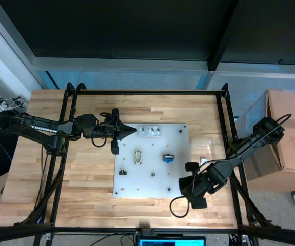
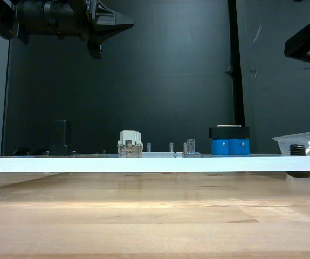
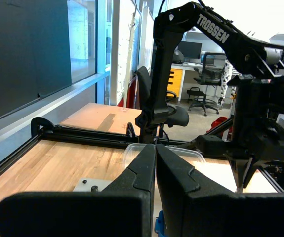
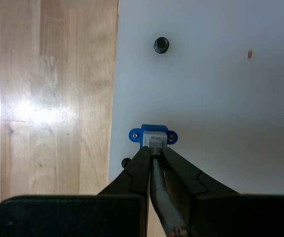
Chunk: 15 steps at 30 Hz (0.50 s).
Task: Pick the RJ45 connector and install on the taskboard
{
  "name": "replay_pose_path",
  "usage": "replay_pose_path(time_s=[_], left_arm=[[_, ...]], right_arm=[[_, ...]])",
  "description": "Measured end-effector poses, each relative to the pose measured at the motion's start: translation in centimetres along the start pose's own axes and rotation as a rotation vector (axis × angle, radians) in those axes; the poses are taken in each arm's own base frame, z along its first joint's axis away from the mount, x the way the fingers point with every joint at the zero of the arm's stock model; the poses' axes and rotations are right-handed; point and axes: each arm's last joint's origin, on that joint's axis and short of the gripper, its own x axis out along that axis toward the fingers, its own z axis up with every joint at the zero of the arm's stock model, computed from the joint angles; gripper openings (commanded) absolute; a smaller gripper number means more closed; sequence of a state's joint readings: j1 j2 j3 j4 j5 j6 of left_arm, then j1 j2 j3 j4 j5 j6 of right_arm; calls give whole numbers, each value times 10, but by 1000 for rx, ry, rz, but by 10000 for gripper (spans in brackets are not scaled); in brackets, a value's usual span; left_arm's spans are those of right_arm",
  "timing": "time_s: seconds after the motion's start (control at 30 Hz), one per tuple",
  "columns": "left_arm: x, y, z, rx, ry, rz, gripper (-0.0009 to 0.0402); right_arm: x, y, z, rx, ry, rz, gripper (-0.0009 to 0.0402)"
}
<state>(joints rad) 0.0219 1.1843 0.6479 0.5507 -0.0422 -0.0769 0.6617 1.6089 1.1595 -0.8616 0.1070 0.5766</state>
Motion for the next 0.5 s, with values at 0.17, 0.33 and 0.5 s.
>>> replay_pose_path(time_s=[0.17, 0.33, 0.5], left_arm=[[0, 0, 0, 0, 0, 0, 0], [0, 0, 0, 0, 0, 0, 0], [0, 0, 0, 0, 0, 0, 0]], right_arm=[[4, -1, -2, 6, 3, 1, 0], [4, -1, -3, 12, 6, 0, 0], [4, -1, -3, 14, 6, 0, 3]])
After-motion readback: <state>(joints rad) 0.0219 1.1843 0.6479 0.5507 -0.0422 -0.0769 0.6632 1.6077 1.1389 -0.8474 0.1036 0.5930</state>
